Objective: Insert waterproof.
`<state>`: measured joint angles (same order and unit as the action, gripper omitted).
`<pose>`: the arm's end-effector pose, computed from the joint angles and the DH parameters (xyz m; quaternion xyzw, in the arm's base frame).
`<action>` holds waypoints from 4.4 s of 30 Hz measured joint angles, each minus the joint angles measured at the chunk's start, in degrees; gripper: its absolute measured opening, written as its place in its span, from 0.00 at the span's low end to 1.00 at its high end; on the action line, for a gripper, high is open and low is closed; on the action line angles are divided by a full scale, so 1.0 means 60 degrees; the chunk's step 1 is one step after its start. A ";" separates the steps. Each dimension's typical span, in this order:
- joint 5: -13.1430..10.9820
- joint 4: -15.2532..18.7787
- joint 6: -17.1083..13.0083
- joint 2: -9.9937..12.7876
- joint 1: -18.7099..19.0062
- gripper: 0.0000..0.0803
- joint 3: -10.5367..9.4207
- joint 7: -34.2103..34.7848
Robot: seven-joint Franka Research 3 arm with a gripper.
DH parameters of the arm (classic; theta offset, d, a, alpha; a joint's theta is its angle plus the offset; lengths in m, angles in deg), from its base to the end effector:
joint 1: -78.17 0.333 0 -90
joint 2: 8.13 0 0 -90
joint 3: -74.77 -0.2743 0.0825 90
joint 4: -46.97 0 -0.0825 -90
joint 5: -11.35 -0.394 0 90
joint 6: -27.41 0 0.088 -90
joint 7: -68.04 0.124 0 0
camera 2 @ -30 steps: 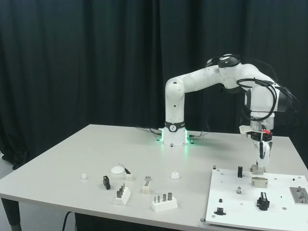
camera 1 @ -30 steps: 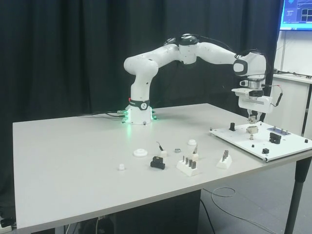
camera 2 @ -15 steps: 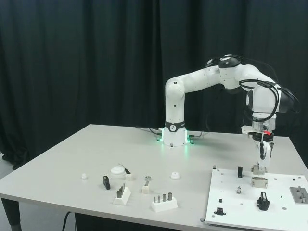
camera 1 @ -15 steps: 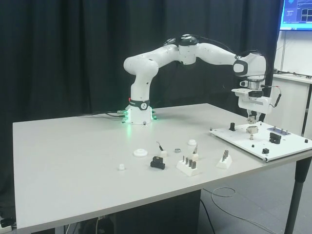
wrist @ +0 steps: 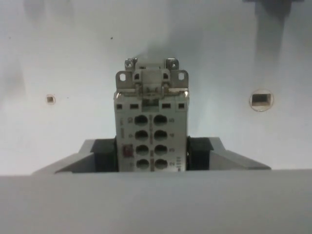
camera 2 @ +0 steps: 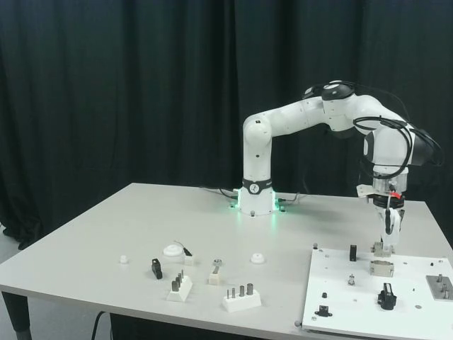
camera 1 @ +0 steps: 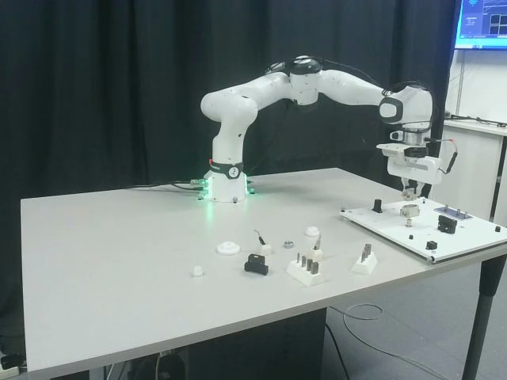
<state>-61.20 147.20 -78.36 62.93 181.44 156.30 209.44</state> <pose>0.4964 0.4061 0.2415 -0.3806 0.9239 -0.0108 0.0381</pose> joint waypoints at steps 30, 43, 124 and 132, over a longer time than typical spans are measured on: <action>0.0000 -0.0068 0.0000 0.0239 -0.0008 0.38 -0.0003 0.0000; -0.0001 -0.0068 -0.0032 0.0263 -0.0019 0.38 -0.0067 0.0015; -0.0163 -0.0226 -0.0151 0.0324 -0.0210 0.38 -0.0267 0.0498; -0.0160 -0.0227 -0.0152 0.0327 -0.0210 0.38 -0.0262 0.0500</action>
<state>-62.16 145.84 -79.27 64.89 180.18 154.72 212.44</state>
